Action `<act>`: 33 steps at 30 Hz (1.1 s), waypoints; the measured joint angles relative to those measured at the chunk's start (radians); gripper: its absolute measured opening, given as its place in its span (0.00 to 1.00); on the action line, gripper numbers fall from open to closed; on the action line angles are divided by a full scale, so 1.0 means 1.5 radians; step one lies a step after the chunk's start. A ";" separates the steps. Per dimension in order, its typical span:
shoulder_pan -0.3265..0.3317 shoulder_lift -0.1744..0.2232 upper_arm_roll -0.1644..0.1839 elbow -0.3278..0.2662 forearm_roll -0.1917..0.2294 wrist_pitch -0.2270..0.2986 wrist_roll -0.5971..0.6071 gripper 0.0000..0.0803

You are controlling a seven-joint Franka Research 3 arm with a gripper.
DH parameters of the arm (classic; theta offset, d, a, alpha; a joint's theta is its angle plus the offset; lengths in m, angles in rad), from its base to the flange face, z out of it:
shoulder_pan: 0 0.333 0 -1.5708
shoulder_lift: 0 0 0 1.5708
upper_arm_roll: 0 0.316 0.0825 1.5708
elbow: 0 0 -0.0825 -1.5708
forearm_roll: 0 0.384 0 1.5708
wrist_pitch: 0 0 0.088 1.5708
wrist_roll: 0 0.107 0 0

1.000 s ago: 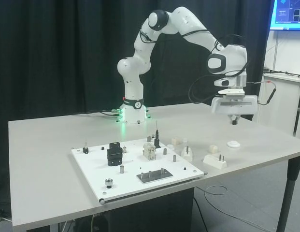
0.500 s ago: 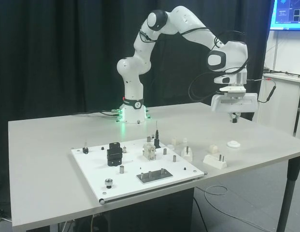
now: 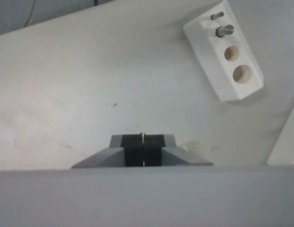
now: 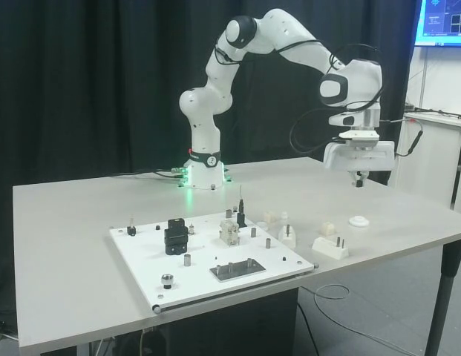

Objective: Pick large gear.

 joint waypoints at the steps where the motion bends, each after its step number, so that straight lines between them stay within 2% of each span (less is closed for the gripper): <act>1: 0.000 0.001 0.000 0.002 0.000 -0.003 -0.001 0.00; 24: -0.001 0.005 0.001 0.023 0.001 -0.030 -0.026 0.00; 25: -0.001 0.005 0.001 0.024 0.002 -0.031 -0.026 0.48; 30: 0.001 0.007 0.004 0.026 0.004 -0.040 -0.026 0.48; 31: 0.002 0.007 0.006 0.026 0.005 -0.041 -0.026 0.87; 33: 0.002 0.008 0.010 0.026 0.007 -0.045 -0.026 0.87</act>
